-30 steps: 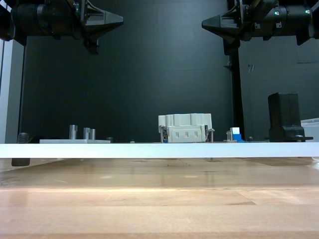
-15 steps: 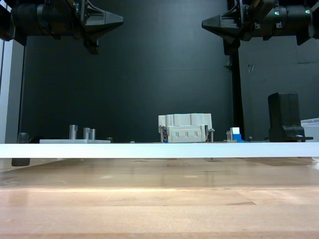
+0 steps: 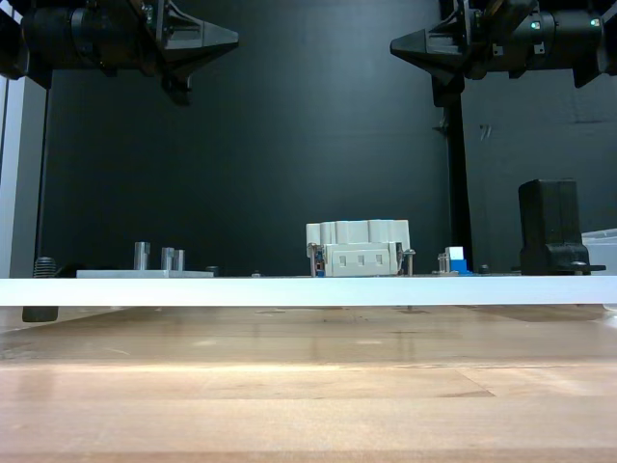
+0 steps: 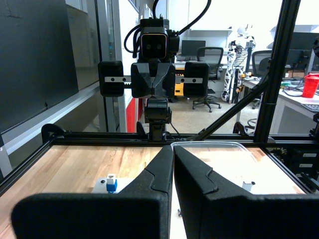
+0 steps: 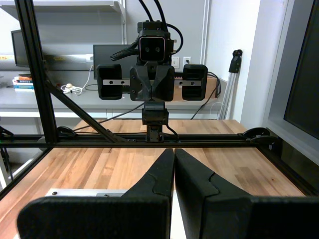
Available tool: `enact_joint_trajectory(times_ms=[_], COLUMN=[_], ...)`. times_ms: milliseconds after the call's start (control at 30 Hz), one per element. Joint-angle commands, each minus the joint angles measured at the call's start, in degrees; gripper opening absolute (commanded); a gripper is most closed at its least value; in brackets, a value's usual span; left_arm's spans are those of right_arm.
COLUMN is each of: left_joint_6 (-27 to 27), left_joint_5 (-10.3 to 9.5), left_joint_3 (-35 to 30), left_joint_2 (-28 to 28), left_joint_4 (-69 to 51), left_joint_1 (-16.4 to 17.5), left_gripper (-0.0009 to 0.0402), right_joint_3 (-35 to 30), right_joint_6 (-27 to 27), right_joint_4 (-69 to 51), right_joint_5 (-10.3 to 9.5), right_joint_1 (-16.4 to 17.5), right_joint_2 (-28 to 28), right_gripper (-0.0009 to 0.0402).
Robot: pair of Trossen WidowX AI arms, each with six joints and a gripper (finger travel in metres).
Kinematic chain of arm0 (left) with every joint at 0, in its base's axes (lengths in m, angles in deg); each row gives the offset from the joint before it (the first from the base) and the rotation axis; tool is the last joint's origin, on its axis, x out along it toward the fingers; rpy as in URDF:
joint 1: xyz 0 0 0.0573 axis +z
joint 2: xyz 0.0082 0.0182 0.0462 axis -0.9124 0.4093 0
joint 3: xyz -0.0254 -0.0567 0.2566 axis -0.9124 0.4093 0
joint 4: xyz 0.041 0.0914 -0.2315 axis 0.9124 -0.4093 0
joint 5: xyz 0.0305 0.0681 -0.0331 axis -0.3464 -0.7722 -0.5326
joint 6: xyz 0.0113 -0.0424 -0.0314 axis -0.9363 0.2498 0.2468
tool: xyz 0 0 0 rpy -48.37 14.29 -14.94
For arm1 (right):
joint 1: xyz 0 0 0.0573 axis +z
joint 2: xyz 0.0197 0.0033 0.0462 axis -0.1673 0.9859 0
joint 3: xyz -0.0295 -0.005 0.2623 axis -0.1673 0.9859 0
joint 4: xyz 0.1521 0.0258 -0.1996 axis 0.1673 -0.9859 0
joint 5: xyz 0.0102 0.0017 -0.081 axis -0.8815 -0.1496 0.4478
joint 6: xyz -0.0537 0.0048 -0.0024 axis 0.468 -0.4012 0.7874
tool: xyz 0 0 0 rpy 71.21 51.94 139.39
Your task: Pick the 16mm bar and install on taskboard
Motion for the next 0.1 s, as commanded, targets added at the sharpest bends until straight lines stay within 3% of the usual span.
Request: enact_joint_trajectory(times_ms=[33, 100], left_joint_6=[0.0, 0.0], left_joint_5=[0.0, 0.0], left_joint_3=[0.0, 0.0], left_joint_2=[0.0, 0.0], left_joint_4=[0.0, 0.0], left_joint_1=[0.0, 0.0], left_gripper=[0.0, 0.0], right_joint_3=[0.0, 0.0], right_joint_6=[0.0, 0.0], right_joint_4=[0.0, 0.0], right_joint_5=[0.0, 0.0], right_joint_1=[0.0, 0.0], right_joint_2=[0.0, 0.0], right_gripper=[0.0, 0.0])
